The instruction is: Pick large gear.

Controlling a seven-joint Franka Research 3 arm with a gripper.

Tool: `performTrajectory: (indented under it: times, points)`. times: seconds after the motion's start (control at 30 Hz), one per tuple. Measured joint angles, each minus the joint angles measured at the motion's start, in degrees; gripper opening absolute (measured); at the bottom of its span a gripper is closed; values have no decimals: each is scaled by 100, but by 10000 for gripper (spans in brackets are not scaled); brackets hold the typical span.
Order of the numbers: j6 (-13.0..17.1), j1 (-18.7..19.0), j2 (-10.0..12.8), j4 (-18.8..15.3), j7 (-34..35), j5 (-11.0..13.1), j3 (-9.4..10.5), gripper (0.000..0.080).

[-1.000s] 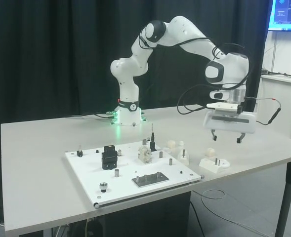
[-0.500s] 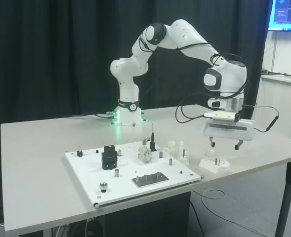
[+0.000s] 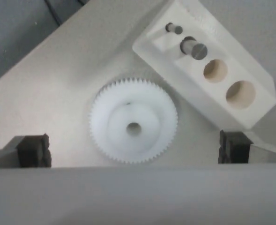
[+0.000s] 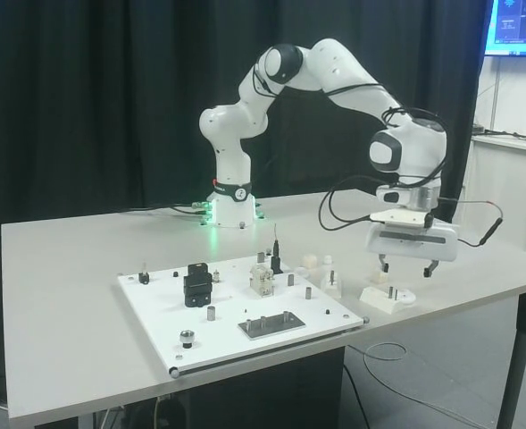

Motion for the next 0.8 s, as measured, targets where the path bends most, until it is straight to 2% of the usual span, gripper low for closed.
performTrajectory:
  times: [0.53,0.8]
  points:
    - [307,20,143,-58,119,35,63,800]
    - [466,32,147,-191,119,35,68,800]
